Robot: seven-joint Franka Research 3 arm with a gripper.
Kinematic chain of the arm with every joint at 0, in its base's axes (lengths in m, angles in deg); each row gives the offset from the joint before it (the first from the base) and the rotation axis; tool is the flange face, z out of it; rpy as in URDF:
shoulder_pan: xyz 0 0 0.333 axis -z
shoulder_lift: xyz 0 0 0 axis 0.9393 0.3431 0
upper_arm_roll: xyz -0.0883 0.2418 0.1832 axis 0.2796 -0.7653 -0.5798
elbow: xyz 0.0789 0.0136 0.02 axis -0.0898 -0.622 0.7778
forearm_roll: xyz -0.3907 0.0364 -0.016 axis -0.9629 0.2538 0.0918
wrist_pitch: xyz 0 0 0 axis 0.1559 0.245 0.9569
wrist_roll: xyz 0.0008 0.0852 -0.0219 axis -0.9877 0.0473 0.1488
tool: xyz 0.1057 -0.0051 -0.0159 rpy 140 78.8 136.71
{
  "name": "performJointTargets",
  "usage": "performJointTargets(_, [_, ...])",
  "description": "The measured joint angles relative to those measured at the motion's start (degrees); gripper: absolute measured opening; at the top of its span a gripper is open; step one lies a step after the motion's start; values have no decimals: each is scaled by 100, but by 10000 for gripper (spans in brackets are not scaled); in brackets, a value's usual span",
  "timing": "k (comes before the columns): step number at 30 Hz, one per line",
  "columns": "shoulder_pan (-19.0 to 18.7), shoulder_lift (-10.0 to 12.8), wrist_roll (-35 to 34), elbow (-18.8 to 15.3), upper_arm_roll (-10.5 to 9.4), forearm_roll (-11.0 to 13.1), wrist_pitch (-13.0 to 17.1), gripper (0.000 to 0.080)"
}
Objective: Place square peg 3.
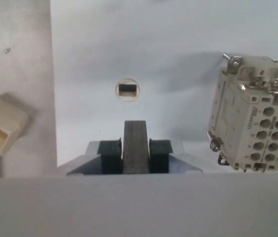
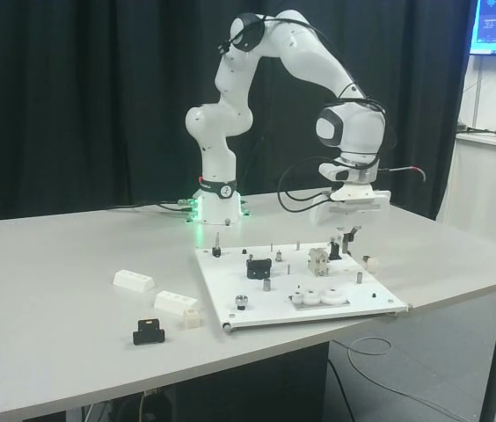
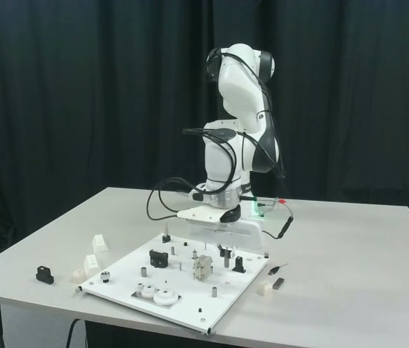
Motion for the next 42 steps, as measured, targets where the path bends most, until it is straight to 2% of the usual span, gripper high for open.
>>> performJointTargets(7, [-76, 0, -78, -6, -56, 43, -28, 114])
performJointTargets(15, [-212, 0, -321, -10, -256, 195, -28, 114])
performJointTargets(24, [-557, 6, -801, -10, -414, 222, 40, 114])
performJointTargets(32, [-899, 85, -1118, -78, -413, 212, 301, 114])
performJointTargets(42, [-1161, 339, -1417, -143, -413, 212, 713, 114])
